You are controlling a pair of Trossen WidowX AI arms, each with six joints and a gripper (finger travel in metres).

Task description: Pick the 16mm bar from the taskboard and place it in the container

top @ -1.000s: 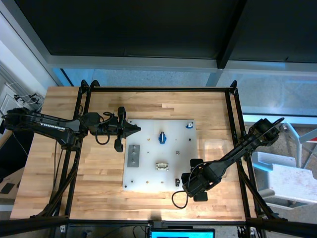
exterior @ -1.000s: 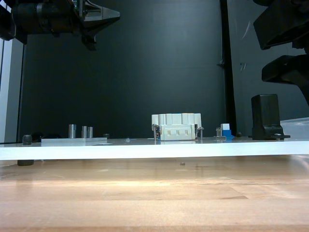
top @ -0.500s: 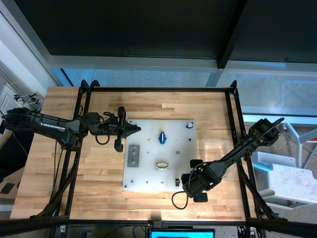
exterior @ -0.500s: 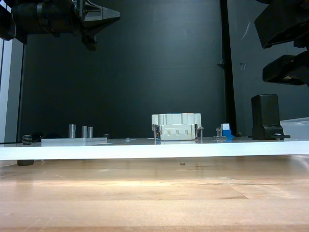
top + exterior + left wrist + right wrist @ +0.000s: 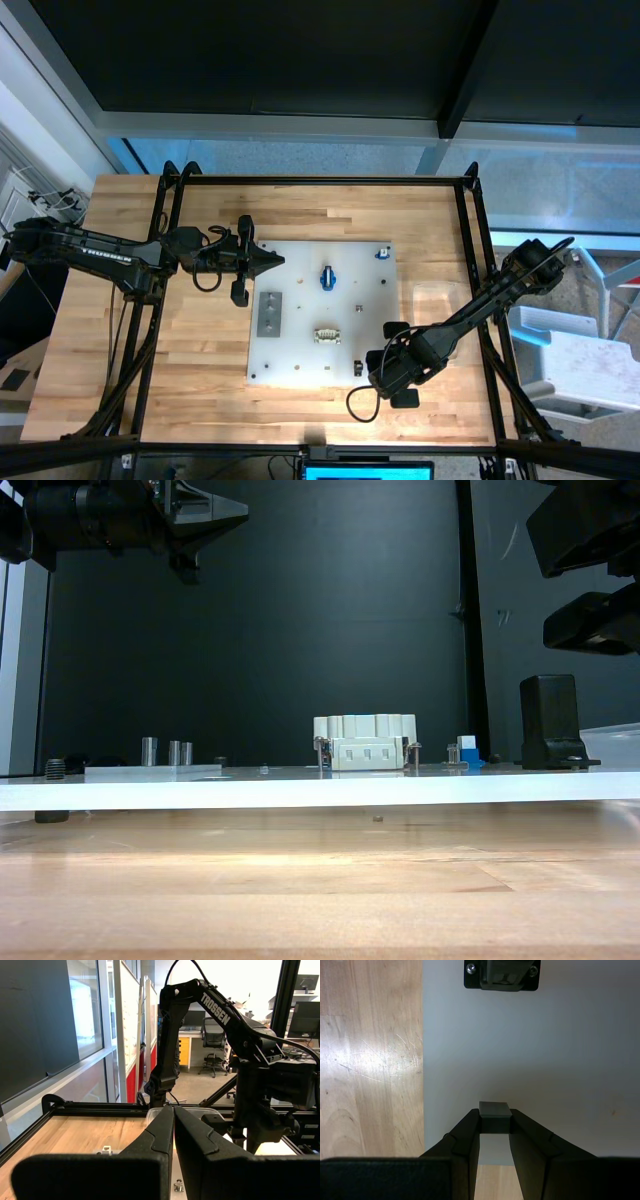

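Right gripper (image 5: 495,1121) clamps the bar (image 5: 495,1109) above the board's (image 5: 560,1050) near-right corner, for the carry to the container (image 5: 437,300). Left gripper (image 5: 272,260), closed, hangs parked over the left edge.

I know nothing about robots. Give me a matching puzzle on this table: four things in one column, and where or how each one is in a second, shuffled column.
Things:
1. left gripper
2. right gripper
3. container
4. blue knob

States:
A. on the wooden table, beside the taskboard at its right edge
B. shut on the 16mm bar, above the taskboard's near right part
C. standing on the taskboard's far half
D. shut, empty, above the taskboard's far left corner

Pairs: 1-D, 2-B, 3-A, 4-C.
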